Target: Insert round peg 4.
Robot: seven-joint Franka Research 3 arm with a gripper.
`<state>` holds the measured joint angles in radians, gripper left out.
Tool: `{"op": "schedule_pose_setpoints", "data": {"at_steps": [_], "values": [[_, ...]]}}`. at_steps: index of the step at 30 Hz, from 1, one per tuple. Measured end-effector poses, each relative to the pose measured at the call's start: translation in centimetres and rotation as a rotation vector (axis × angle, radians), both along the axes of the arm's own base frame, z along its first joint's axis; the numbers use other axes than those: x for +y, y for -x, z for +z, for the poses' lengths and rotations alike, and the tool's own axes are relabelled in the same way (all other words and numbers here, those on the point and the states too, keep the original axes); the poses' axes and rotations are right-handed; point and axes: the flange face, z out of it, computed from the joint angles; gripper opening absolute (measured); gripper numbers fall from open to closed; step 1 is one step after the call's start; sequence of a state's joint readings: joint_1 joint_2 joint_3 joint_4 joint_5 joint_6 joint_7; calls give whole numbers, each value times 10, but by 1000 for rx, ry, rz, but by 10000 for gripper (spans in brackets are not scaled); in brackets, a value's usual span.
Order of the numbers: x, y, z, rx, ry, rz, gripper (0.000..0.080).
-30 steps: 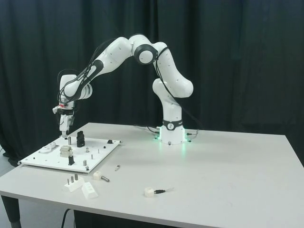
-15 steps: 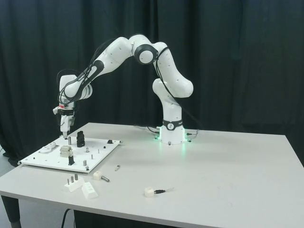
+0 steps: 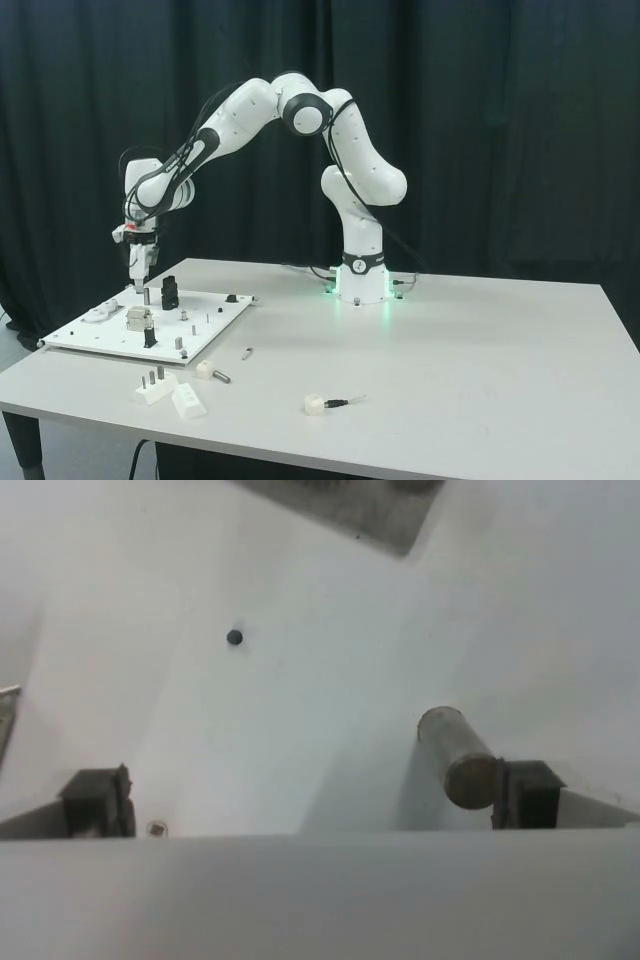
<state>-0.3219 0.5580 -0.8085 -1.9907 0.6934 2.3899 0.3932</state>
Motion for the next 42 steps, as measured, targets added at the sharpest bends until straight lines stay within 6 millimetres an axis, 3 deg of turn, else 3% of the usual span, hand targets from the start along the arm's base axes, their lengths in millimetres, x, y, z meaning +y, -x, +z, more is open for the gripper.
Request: {"op": "schedule_pose_setpoints", "data": {"at_steps": [42], "values": [[3, -6, -25, 38, 8, 8, 800]]}}
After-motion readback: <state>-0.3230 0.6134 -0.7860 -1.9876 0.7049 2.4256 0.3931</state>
